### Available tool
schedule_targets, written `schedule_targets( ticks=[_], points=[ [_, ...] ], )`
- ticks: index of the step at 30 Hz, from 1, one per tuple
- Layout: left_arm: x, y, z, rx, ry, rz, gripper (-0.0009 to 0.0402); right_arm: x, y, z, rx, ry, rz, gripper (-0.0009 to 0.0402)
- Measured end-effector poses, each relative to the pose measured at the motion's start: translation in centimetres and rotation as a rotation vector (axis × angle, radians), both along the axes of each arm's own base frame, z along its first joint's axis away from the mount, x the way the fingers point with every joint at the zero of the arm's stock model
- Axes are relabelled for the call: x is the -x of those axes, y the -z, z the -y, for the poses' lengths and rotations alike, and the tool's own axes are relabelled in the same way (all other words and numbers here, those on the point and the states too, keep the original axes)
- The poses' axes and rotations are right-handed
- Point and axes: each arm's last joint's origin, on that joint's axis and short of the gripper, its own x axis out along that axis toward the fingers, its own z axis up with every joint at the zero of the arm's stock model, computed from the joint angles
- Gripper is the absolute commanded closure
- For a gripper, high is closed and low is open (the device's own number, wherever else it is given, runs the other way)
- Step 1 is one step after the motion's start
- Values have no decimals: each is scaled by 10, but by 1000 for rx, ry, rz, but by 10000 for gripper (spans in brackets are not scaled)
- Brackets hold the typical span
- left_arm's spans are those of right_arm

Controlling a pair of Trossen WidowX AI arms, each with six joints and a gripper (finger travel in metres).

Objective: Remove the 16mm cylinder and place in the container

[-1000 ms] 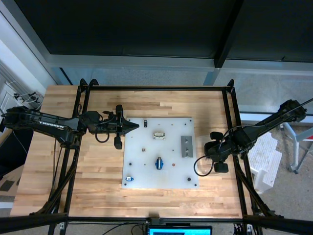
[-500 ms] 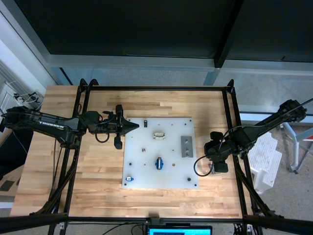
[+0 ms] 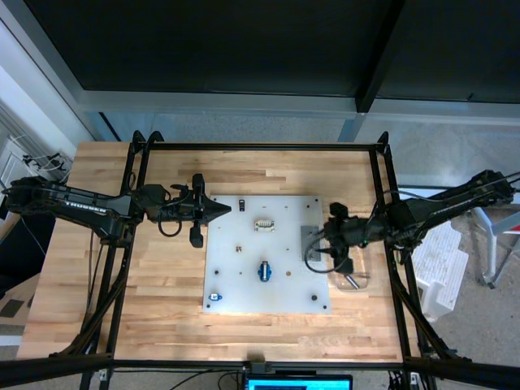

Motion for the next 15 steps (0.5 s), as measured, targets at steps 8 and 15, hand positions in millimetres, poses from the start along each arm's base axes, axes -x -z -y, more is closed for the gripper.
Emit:
schedule_targets(
  ticks=[8,15],
  points=[
    [0,0,0,0,0,0,393,-20,-18,19,66,0,281,261],
    [0,0,0,0,0,0,393,-29,-19,42,16,-29,534,307]
  ],
)
